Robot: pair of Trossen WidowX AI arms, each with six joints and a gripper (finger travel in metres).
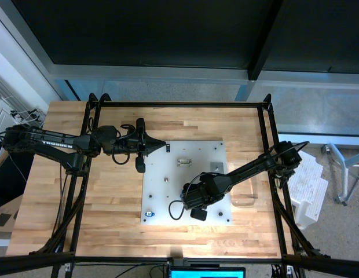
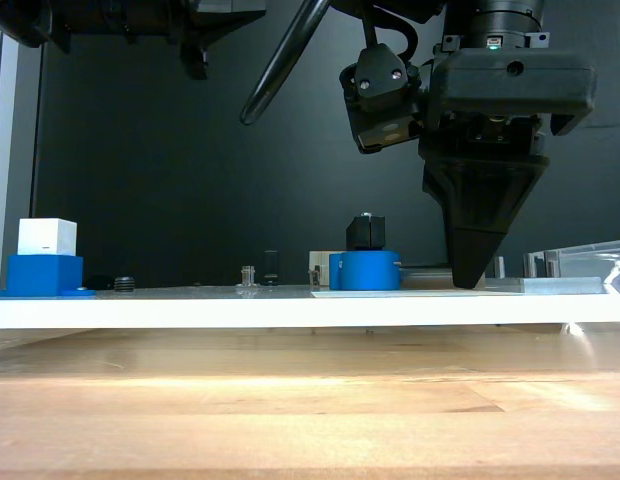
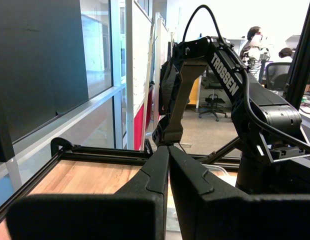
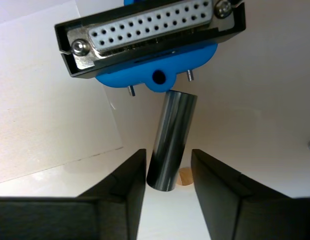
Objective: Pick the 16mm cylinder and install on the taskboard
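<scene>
My right claw (image 2: 471, 272) points straight down at the taskboard (image 4: 265, 125) with its fingers spread. The 16mm cylinder (image 4: 171, 140) sits between them, close against one finger with a gap to the other, its near end beside a small hole (image 4: 184, 176). Just beyond it I see the D-sub connector (image 4: 150, 32) in its blue mount (image 4: 155, 82). My left claw (image 3: 168, 150), pinched shut, hovers over the board's far left corner.

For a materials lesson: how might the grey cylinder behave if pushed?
Polished 16mm cylinder: probably slippery; round, so apt to roll if toppled. Right gripper open around it over taskboard; left gripper shut by its far corner.
</scene>
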